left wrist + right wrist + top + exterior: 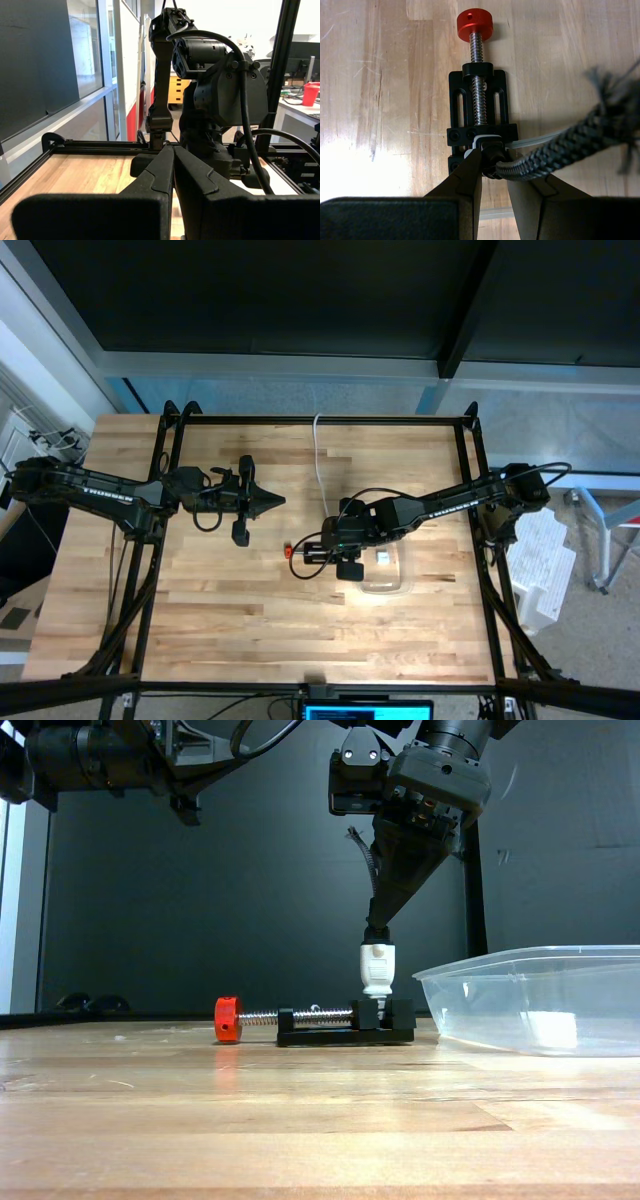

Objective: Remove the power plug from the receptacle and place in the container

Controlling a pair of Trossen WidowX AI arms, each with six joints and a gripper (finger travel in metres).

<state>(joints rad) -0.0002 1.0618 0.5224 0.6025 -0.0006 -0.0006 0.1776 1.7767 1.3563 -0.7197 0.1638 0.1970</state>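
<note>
The white receptacle (pixel 377 970) stands upright in a small black vise (pixel 345 1022) with a red knob (pixel 228 1019). The black power plug (pixel 377 934) sits on top of it, still seated. My right gripper (pixel 378 925) comes down from above and is shut on the plug (pixel 492 151), whose braided cord (pixel 560 145) runs off to one side. The clear container (pixel 540 1000) rests on the table just right of the vise. My left gripper (pixel 272 502) hangs shut over the left half of the table, holding nothing.
A small pale cube (pixel 553 1028) lies inside the container. The long white cable (pixel 319 465) runs from the vise to the table's far edge. A black frame rail (pixel 320 420) borders the board.
</note>
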